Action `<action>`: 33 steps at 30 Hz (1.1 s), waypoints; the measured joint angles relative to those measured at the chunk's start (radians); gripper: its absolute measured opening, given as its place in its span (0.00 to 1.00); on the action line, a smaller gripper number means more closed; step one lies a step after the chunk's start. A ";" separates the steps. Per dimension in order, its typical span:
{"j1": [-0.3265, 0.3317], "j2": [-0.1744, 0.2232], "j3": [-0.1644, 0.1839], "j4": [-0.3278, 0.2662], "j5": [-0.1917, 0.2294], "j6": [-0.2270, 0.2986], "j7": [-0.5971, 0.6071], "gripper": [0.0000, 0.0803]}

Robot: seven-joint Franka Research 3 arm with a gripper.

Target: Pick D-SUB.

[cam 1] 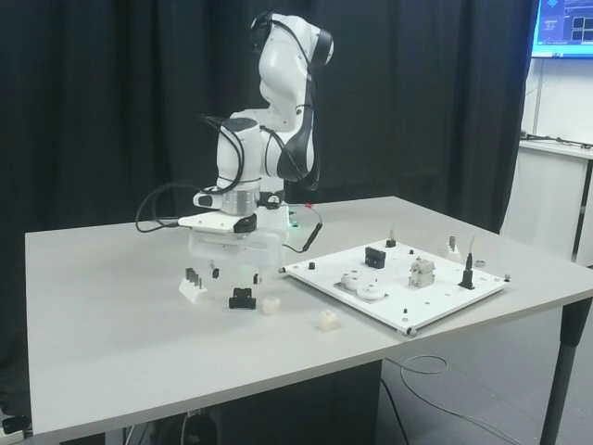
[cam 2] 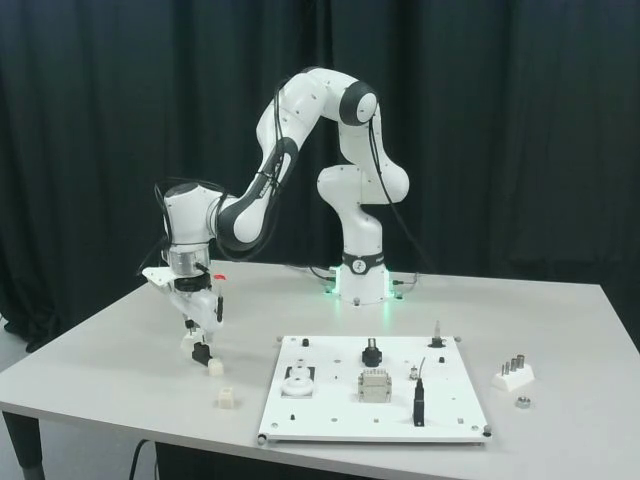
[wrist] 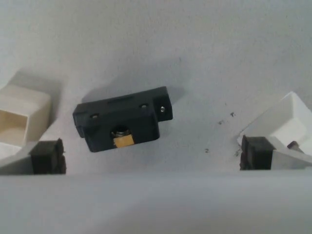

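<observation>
Wrist view: black D-SUB (wrist: pixel 122 120) lies on the grey worktop (wrist: pixel 204 53), between the spread tips of the pincer (wrist: pixel 151 155), untouched. Approach step, I judge; next calls for lowering, then closing.

The white arm (cam 2: pixel 300 130) arches up from its base, then reaches down and outward. Its gripper (wrist: pixel 148 155) points straight down just above the table, fingers (wrist: pixel 47 157) spread wide apart.
</observation>
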 joint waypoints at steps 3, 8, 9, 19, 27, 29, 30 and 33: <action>-0.001 0.005 0.002 -0.002 0.008 0.001 -0.018 1.00; -0.001 0.016 0.004 -0.003 0.033 0.005 -0.059 1.00; -0.001 0.018 0.004 -0.003 0.037 0.006 -0.066 1.00; -0.001 0.029 0.013 -0.029 0.087 0.051 -0.116 1.00; -0.001 0.033 0.021 -0.047 0.112 0.083 -0.140 1.00; -0.001 0.034 0.023 -0.049 0.116 0.088 -0.143 1.00; -0.001 0.035 0.024 -0.050 0.117 0.091 -0.145 1.00; -0.001 0.037 0.027 -0.052 0.119 0.099 -0.146 1.00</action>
